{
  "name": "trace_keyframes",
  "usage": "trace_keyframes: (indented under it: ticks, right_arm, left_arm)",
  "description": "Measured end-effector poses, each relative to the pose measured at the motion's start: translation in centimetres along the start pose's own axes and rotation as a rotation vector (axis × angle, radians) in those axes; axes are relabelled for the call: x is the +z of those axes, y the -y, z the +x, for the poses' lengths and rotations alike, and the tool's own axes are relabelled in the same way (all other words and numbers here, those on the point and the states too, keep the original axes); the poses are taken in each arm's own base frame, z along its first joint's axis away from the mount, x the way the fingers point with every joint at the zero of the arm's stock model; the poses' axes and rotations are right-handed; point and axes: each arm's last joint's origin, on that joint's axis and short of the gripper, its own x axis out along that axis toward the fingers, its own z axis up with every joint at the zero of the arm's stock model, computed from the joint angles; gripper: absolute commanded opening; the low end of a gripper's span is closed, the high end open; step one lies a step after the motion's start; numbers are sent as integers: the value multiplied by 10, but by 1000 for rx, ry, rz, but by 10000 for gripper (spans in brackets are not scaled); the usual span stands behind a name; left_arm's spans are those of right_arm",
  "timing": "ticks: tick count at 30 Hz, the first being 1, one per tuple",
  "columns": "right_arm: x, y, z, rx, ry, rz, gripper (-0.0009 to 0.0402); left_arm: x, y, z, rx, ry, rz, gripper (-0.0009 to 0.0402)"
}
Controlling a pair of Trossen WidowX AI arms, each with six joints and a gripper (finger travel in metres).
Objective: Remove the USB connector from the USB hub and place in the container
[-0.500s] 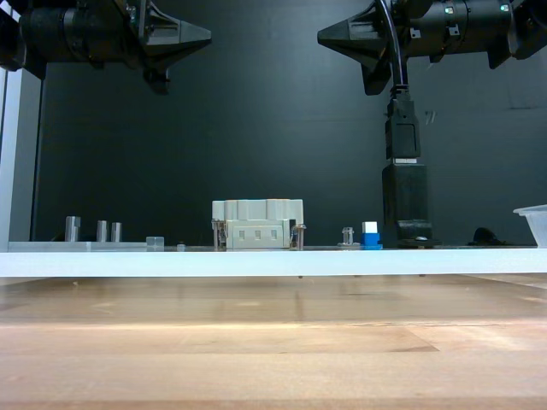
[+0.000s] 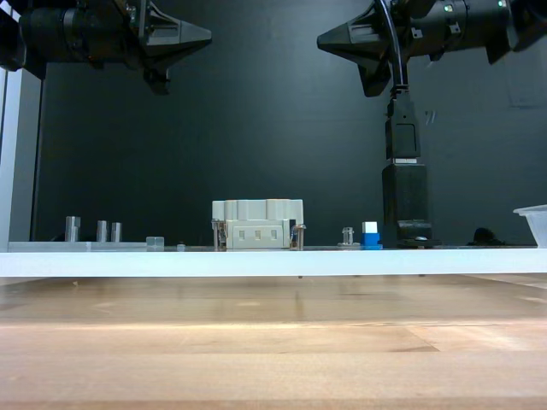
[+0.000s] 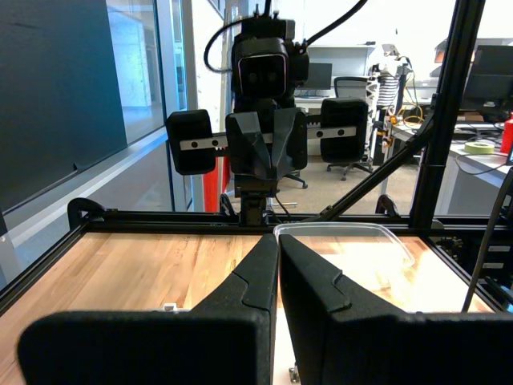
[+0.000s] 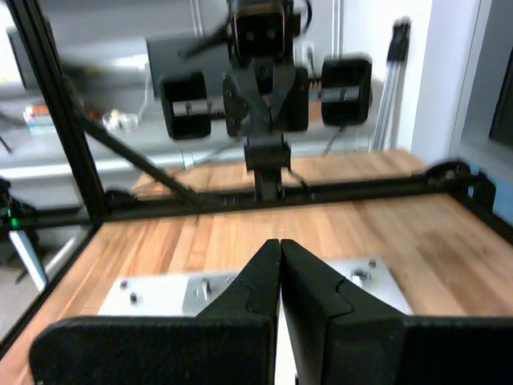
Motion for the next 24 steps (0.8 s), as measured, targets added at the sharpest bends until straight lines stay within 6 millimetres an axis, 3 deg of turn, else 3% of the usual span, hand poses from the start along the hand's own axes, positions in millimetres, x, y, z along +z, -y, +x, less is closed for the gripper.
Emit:
trace_keyframes:
  ticks: [11, 24]
  right_arm:
    - [27, -20, -6, 15, -346, -8, 0]
    - [46, -41, -10, -46, -627, -6, 0]
  left_arm:
    - [0, 0, 0, 0, 0, 0, 1]
    - [0, 0, 0, 0, 0, 0, 1]
